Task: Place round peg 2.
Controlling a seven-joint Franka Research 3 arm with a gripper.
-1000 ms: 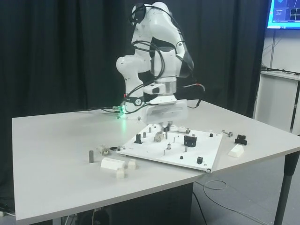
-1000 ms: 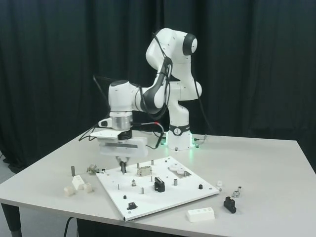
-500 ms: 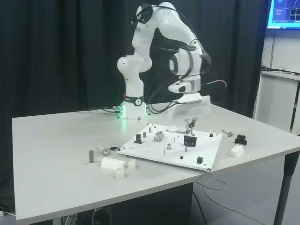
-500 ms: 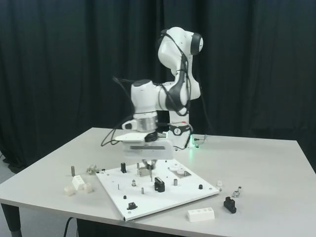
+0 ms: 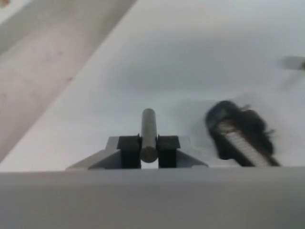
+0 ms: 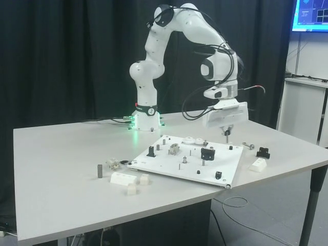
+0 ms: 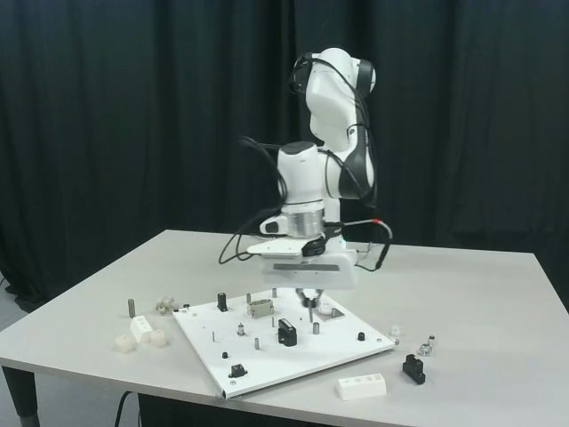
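One peg [image 5: 148, 134] end behind gripper [image 5: 148, 151] pads.

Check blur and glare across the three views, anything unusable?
Wrist view: peg between the hand's fingers is crisp; black part beside it is smeared, board pale and featureless. First room view: sharp, green glow at the arm base. Second room view: sharp, even lighting.

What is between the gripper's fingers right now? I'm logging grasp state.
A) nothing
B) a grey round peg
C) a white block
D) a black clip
B: in the wrist view the gripper is closed on the grey round peg, above the white board.
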